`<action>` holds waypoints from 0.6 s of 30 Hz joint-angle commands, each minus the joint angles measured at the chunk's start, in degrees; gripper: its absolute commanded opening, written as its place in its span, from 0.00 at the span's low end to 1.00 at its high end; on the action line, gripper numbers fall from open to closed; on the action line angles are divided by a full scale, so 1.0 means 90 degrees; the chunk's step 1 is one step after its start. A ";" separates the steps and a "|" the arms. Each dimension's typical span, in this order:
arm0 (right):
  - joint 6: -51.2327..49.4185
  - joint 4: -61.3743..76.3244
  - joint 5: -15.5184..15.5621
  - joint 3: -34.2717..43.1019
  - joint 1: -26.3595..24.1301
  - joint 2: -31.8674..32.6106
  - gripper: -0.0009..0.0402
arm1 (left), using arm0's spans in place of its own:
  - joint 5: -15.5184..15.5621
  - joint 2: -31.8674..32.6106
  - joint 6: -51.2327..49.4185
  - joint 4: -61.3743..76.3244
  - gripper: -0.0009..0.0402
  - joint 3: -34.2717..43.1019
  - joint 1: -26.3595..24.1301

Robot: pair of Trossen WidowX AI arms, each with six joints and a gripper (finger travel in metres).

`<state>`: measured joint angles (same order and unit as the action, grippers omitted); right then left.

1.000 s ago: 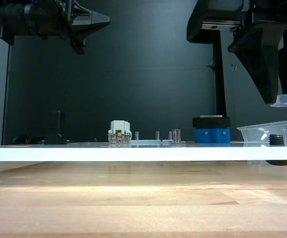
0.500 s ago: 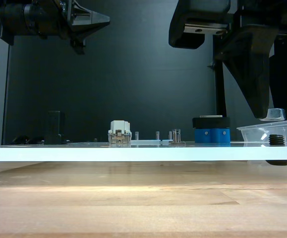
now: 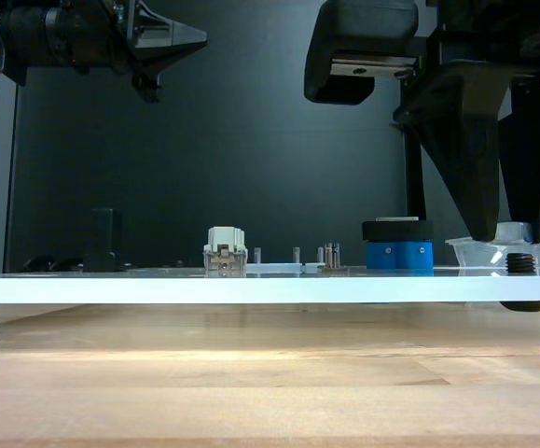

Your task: Pick the M12 nut and place it on its threads and fasten

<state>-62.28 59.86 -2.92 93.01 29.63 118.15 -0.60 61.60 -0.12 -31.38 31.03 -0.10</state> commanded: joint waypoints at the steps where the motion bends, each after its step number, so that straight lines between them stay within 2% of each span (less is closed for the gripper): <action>1: 0.0010 0.0015 -0.0002 0.0000 0.0000 0.0017 0.06 | -0.0002 0.0000 0.0002 0.0000 0.02 0.0000 0.0000; 18: 0.0039 0.0007 0.0005 -0.0124 0.0002 -0.0024 0.06 | -0.0002 0.0000 0.0002 0.0000 0.02 0.0000 0.0002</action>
<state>-61.89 60.18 -2.81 92.23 29.63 118.28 -0.60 61.60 -0.10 -31.35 31.03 -0.10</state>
